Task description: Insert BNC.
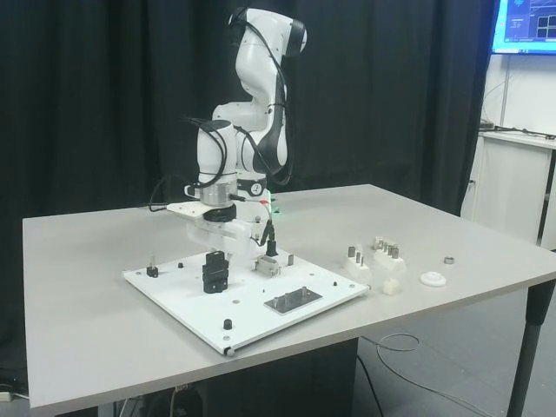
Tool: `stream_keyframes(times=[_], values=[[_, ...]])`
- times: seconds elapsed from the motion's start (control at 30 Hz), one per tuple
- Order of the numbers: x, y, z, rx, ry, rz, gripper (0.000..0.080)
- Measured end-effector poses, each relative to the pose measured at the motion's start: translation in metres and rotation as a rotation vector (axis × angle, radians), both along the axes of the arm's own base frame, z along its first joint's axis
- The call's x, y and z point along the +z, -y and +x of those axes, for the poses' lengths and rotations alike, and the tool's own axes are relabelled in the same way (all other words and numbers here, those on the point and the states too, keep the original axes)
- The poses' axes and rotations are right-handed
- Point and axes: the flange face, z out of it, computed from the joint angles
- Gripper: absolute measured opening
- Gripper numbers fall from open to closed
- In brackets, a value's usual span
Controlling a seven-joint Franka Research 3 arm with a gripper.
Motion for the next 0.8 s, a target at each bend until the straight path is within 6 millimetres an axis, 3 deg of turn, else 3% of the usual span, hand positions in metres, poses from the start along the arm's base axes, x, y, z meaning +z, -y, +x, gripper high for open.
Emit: stream_keyframes(times=[0.33,0.37,0.5,0.53,0.7,0.73,0.8], values=[[-0.002,-0.001,0.0,-0.004,-0.004,-0.002,0.0125],[-0.002,-0.001,0.0,-0.003,-0.004,-0.003,0.0474],[-0.001,-0.001,0.0,0.002,-0.006,-0.004,0.0474],[-0.001,-0.002,0.0,0.003,-0.006,-0.004,0.0712],[0.005,-0.001,0.0,0.012,-0.007,0.0,0.0712],[0.008,-0.001,0.0,0.016,-0.007,0.001,0.0777],[0.013,0.0,0.0,0.022,-0.007,0.004,0.0777]])
